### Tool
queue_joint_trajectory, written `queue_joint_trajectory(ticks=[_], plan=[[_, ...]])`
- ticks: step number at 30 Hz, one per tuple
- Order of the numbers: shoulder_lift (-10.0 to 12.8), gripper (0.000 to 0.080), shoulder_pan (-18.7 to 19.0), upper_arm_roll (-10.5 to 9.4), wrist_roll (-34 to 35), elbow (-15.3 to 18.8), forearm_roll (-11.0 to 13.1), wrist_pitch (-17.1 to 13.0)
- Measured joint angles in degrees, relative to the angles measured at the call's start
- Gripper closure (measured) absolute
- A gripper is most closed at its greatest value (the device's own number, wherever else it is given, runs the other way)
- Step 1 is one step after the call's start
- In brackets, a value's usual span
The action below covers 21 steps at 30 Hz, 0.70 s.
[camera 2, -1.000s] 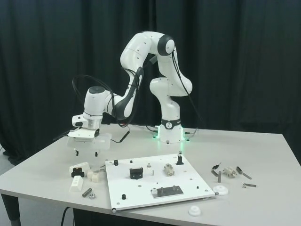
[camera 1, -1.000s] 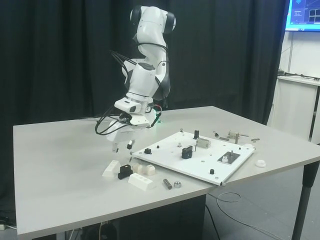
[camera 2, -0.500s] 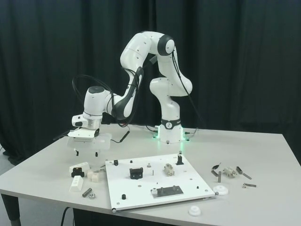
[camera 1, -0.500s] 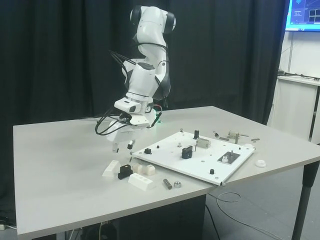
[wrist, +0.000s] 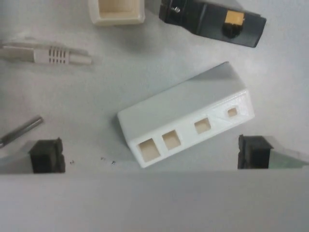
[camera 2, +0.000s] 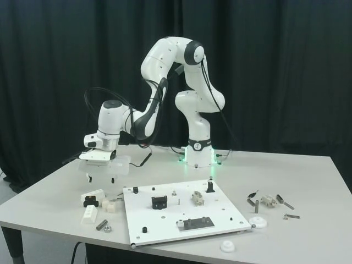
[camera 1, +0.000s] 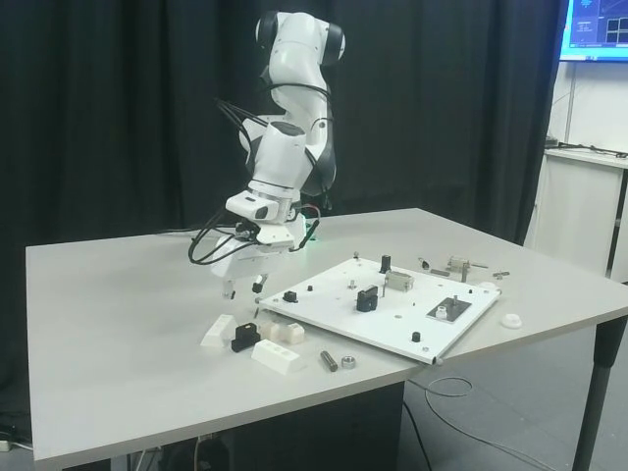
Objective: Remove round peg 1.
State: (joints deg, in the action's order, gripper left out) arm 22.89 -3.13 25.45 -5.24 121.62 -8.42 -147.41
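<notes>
My gripper [camera 1: 242,288] hangs open a little above the table, left of the white board [camera 1: 392,316]. Seen from the wrist, its two black fingertips [wrist: 46,155] stand wide apart with nothing held, the gripper [wrist: 149,153] being over a white block with several square holes [wrist: 186,121]. A short grey round peg [camera 1: 329,360] lies loose on the table near the front edge, next to a nut. It also shows as the grey peg [camera 2: 102,224] in the second room view. A thin grey rod [wrist: 19,131] lies beside one fingertip. Small black pegs [camera 1: 385,263] stand on the board.
Around the gripper [camera 2: 100,179] lie a black part [wrist: 212,21], a pale open box [wrist: 116,9], a white plug [wrist: 48,54] and a second white block [camera 1: 276,354]. Loose metal parts [camera 2: 268,200] and white discs [camera 2: 227,246] lie right of the board.
The gripper has risen very slightly; it stays open. The parts on the table have not moved.
</notes>
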Motion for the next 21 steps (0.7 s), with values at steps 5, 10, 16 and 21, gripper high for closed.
queue_joint_trajectory(ticks=[5,10,16,21], plan=[[0.0,0.0003,0.0,-0.14,0.0,-0.4,0.3,0.0],[0.0,0.0003,0.0,-0.20,0.0,-0.6,0.4,0.0],[0.0,0.0003,0.0,-0.22,0.0,-0.8,0.6,0.0],[0.0,0.0003,0.0,-0.23,0.0,-0.9,0.6,0.0]])
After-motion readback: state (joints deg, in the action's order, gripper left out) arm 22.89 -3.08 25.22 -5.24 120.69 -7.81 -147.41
